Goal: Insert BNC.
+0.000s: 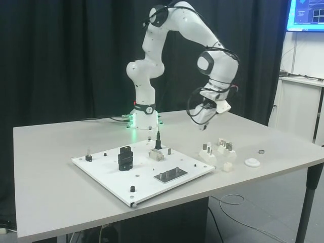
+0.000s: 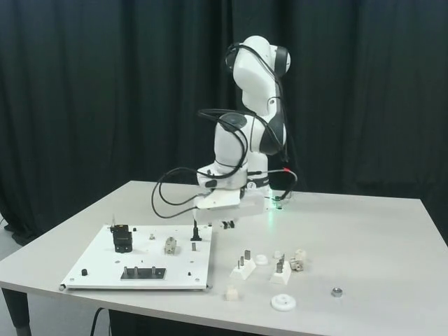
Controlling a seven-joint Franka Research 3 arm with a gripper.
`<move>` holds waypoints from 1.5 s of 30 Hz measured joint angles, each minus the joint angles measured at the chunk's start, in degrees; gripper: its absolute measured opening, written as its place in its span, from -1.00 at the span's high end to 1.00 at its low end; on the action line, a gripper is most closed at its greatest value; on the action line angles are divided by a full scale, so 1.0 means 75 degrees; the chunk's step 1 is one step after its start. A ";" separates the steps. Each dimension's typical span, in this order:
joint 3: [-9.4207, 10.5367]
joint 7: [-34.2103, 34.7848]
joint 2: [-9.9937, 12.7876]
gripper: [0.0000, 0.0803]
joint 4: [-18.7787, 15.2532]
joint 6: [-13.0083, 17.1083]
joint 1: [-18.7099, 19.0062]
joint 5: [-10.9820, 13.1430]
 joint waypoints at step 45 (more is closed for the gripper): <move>-0.0051 -0.1028 -0.0774 0.68 -0.0639 0.0335 -0.2908 -0.1698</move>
